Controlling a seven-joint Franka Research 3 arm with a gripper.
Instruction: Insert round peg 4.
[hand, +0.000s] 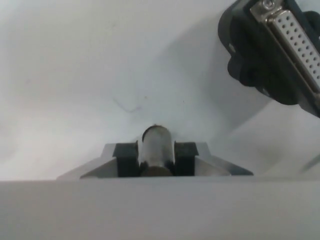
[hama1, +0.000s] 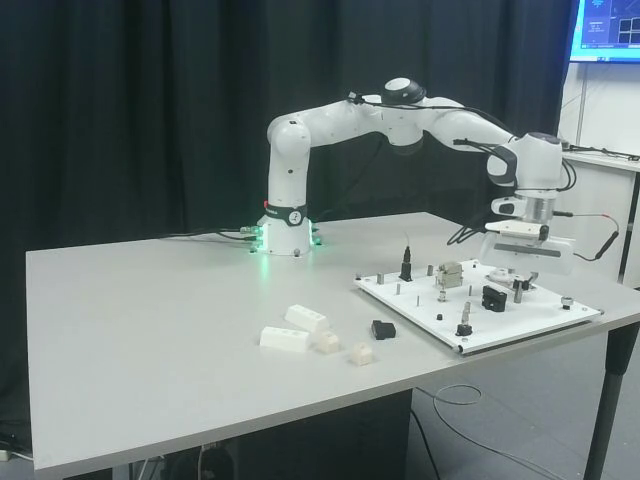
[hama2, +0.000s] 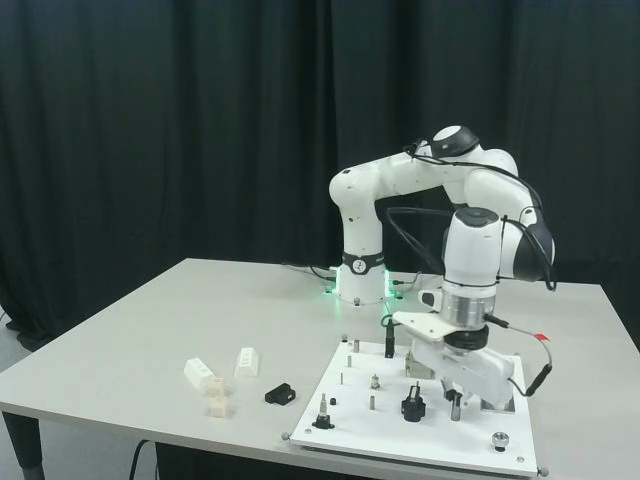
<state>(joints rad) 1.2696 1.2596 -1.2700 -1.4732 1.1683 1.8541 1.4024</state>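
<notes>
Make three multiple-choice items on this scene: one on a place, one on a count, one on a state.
1. Where does the small black part lie?
A. on the grey table, beside the white board
B. on the white board
C. between the jaws

2. How many white blocks lie on the table?
A. one
B. four
C. nine

3. What is the gripper doing?
A. hanging open
B. clamping a round peg
C. clamping a white block

Answers: 1 A, it rests off the board's edge. 2 B, four show in both room views. 3 B, the wrist view shows the peg between the jaws.
</notes>
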